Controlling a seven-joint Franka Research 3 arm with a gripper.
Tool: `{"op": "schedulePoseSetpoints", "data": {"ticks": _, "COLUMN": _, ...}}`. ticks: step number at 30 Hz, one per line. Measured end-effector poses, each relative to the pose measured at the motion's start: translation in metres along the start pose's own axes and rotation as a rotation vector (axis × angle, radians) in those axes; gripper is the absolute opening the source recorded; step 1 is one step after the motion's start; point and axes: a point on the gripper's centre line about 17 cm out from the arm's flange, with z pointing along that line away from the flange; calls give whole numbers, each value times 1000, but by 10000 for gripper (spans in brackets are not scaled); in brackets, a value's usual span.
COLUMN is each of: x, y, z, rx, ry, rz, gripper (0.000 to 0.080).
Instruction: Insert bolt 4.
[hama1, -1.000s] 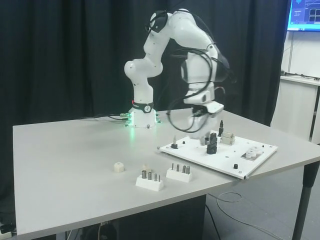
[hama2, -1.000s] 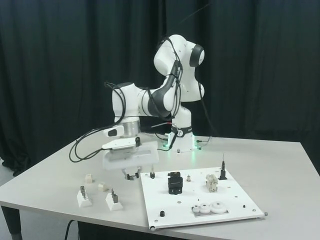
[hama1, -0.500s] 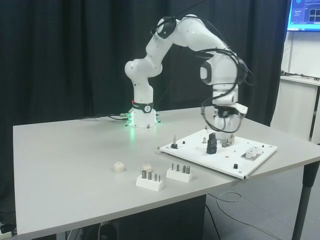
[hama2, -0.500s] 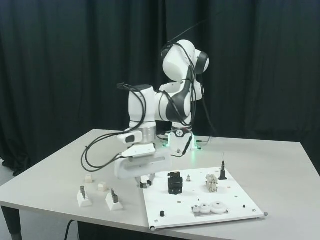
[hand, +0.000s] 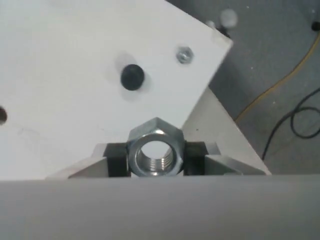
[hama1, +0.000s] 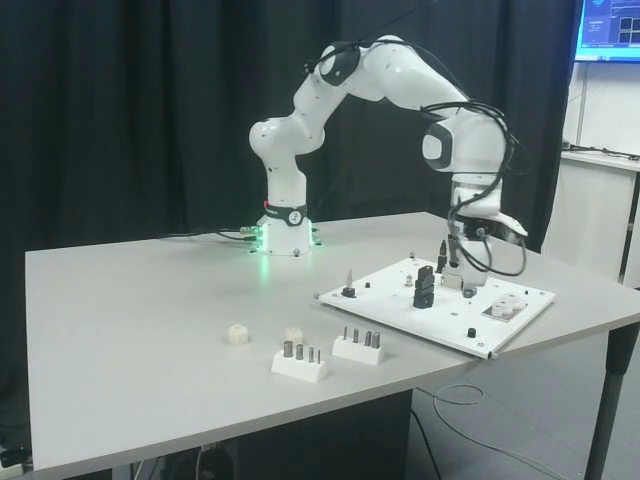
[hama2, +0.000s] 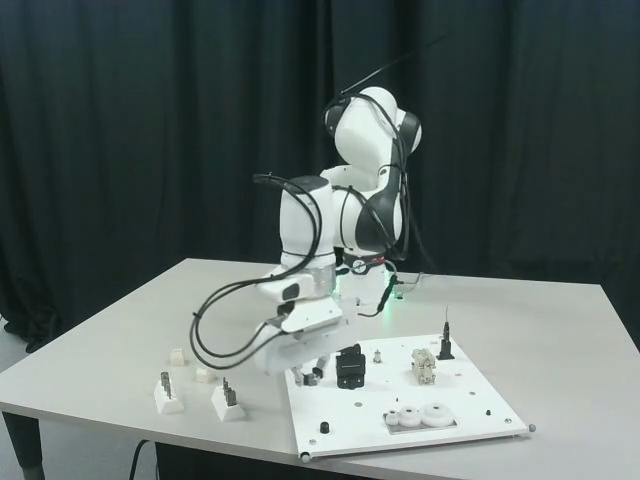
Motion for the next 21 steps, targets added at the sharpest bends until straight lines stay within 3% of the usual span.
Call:
{"op": "schedulePoseSetpoints", "data": {"ticks": 12, "x": 6, "y": -6, "z": 11, "rx": 5, "ry": -77, "rz": -165, "gripper": 226}}
{"op": "schedulePoseSetpoints", "data": {"ticks": 21, "x": 8, "y": -16, "z": 27, "rx": 9, "ry": -125, "rz": -227, "gripper": 226}}
